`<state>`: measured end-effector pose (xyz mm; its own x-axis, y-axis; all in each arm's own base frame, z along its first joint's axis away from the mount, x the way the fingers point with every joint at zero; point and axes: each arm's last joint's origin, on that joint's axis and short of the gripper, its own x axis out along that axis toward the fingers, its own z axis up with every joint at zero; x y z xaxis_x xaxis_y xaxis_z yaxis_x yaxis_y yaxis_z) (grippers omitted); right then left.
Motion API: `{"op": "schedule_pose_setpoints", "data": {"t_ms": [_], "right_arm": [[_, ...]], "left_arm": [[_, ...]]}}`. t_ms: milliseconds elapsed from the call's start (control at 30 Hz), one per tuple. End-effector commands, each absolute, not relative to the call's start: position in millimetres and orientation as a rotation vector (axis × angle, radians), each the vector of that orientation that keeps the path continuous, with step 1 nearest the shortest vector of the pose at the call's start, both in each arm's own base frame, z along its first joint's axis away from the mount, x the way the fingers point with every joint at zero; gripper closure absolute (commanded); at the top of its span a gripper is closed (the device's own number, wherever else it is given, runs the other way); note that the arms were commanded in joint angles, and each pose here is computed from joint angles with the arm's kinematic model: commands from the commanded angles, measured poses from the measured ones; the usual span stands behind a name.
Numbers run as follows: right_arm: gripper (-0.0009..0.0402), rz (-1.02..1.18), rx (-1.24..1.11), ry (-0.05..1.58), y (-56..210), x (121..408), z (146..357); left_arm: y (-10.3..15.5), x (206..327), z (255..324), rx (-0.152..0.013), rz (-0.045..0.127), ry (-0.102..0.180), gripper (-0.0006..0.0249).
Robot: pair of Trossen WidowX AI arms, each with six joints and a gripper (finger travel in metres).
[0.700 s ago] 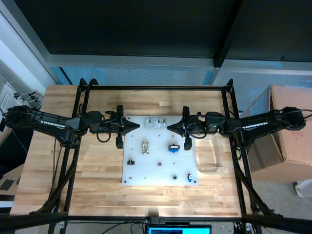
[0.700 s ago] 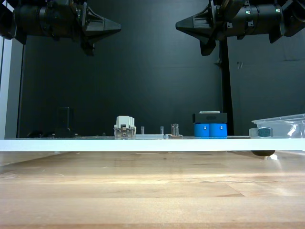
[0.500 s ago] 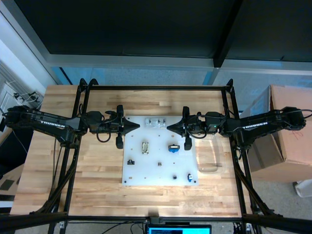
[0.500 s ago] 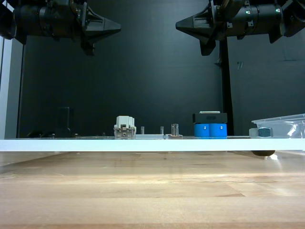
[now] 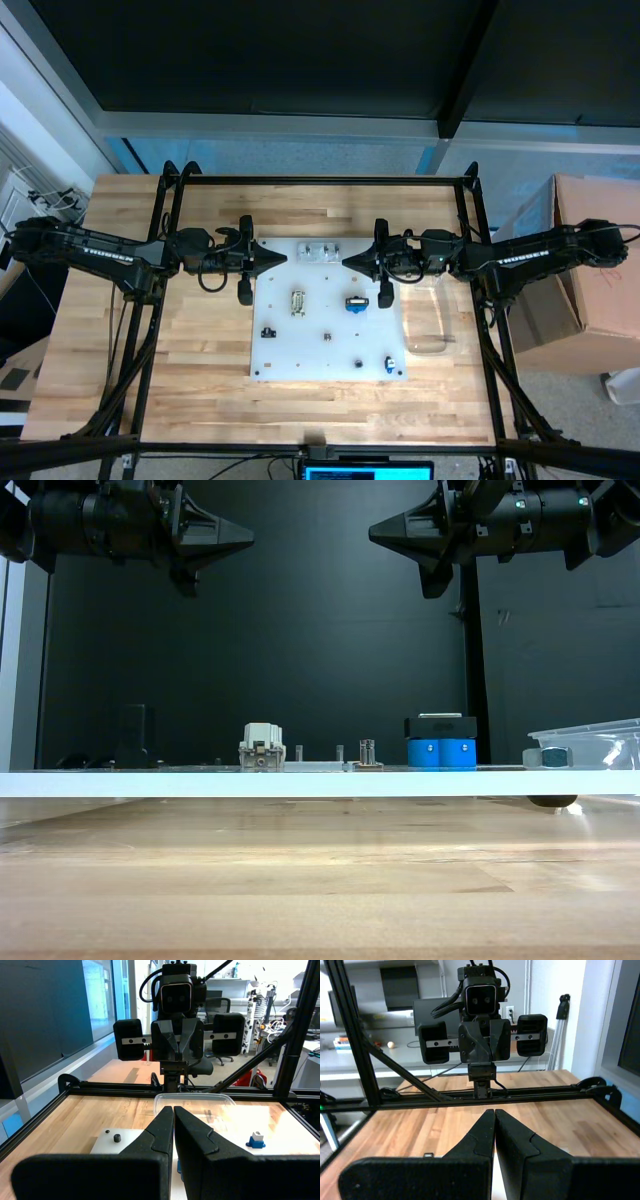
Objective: Unfasten the M12 nut and place it in the container
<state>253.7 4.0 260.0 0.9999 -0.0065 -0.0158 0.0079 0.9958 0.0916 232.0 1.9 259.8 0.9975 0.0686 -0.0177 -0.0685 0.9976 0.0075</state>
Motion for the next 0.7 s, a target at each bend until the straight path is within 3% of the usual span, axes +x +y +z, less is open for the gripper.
{"op": "schedule_pose_setpoints", "data": {"t_ms": [33, 433, 700], "right_arm": [[0.0393, 0.011, 0.101, 0.087, 9.9, 255.0, 261.5], [0.0393, 0.066, 0.070, 0.667, 64.4, 264.3, 285.3], [0.0393, 0.049, 0.097, 0.903, 96.4, 278.5, 298.0]], "left_arm": [[1.9, 232.1, 259.8, 0.007, 0.069, 0.018, 0.0243], [2.0, 232.1, 259.8, 0.007, 0.069, 0.018, 0.0243], [1.9, 232.1, 259.8, 0.007, 0.069, 0.018, 0.0243]]}}
